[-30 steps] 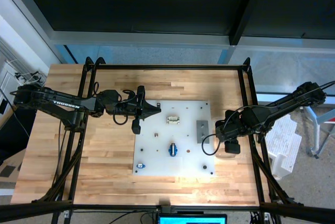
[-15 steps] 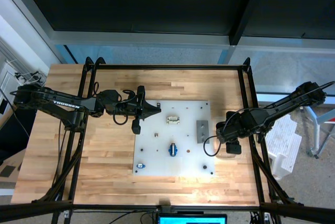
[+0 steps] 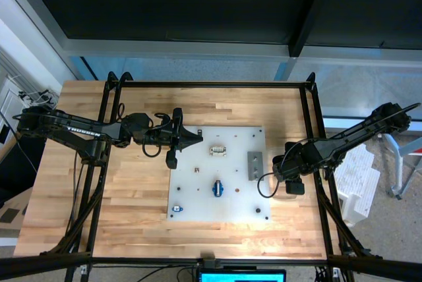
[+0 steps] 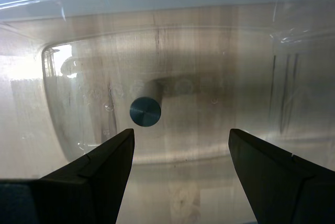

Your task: Pick the 16mm cylinder and install on the taskboard

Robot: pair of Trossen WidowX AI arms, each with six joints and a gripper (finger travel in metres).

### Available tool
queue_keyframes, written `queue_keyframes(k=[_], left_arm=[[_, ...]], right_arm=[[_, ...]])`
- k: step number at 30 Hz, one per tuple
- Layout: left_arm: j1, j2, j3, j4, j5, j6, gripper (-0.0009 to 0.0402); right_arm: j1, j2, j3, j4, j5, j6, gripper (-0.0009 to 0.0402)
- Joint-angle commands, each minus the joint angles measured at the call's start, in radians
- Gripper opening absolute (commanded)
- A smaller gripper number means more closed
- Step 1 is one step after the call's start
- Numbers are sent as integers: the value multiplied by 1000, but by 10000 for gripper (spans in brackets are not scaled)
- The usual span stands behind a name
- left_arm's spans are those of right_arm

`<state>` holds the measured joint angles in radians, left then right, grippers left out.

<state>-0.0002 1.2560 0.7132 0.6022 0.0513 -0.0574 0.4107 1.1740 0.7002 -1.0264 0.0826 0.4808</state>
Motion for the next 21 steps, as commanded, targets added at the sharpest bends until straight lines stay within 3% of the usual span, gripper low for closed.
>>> queue_keyframes(k=[1, 21], left_arm=[[0, 0, 0, 0, 0, 0, 0], [0, 0, 0, 0, 0, 0, 0]], right_arm=[[2, 0, -17, 21, -2, -8, 251], [1, 0, -103, 137, 4, -14, 251]])
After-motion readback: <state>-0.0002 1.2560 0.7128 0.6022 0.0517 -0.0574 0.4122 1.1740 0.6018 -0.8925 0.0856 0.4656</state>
